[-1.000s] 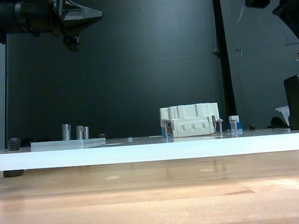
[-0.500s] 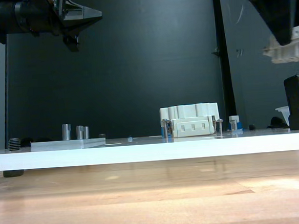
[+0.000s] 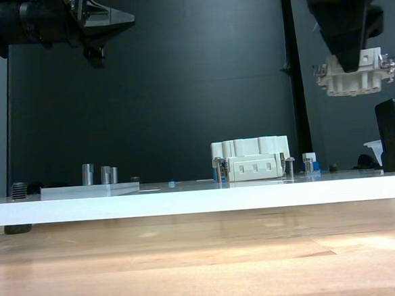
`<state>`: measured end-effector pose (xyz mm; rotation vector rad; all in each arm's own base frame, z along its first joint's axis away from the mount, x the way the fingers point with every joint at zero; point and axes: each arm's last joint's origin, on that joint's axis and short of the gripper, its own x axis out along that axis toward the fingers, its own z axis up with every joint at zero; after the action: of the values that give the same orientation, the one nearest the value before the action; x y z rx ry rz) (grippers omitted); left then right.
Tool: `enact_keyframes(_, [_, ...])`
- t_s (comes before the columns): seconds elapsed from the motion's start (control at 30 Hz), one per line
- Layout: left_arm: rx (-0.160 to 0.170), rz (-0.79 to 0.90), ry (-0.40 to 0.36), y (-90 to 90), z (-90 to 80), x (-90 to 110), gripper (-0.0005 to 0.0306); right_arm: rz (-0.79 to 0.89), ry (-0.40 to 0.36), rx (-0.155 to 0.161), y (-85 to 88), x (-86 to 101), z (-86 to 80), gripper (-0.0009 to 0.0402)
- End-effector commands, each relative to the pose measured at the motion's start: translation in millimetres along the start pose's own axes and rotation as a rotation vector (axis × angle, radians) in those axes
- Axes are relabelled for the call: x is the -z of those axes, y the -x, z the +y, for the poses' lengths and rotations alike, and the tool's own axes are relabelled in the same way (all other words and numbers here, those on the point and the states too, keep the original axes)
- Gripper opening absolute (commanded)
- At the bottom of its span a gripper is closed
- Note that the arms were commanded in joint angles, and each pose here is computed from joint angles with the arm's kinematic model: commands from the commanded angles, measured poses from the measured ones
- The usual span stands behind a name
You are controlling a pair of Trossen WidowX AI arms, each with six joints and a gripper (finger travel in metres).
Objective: Pick the HAN10E connector and install in the HAN10E hub
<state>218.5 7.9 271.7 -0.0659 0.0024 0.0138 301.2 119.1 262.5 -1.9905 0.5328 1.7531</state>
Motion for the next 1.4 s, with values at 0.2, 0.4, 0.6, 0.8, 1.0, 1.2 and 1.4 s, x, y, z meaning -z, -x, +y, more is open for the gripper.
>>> enact_keyframes(0.2, [0.000,0.000,0.000,0.0,0.0,0,0.0000,-0.025,0.081,0.018,-7.5,18.4,-15.0,0.0012])
enact_keyframes(0.4, [0.000,0.000,0.000,0.0,0.0,0,0.0000,-0.046,0.112,0.018,-10.8,30.7,-23.2,0.0012])
enact_keyframes(0.6, [0.000,0.000,0.000,0.0,0.0,0,0.0000,-0.045,0.164,0.018,-11.9,45.2,-27.7,0.0012])
enact_keyframes(0.8, [0.000,0.000,0.000,0.0,0.0,0,0.0000,-0.035,0.224,0.032,-14.7,59.0,-27.4,0.0012])
enact_keyframes(1.0, [0.000,0.000,0.000,0.0,0.1,0,0.0000,-0.022,0.288,0.064,-19.6,71.6,-24.5,0.0012])
enact_keyframes(1.2, [0.000,0.000,0.000,0.0,0.1,0,0.0000,-0.011,0.370,0.089,-28.8,84.0,-22.0,0.0012])
enact_keyframes(1.4, [0.000,0.000,0.000,0.0,0.0,0,0.0000,-0.020,0.423,0.086,-38.7,92.2,-19.0,0.0012])
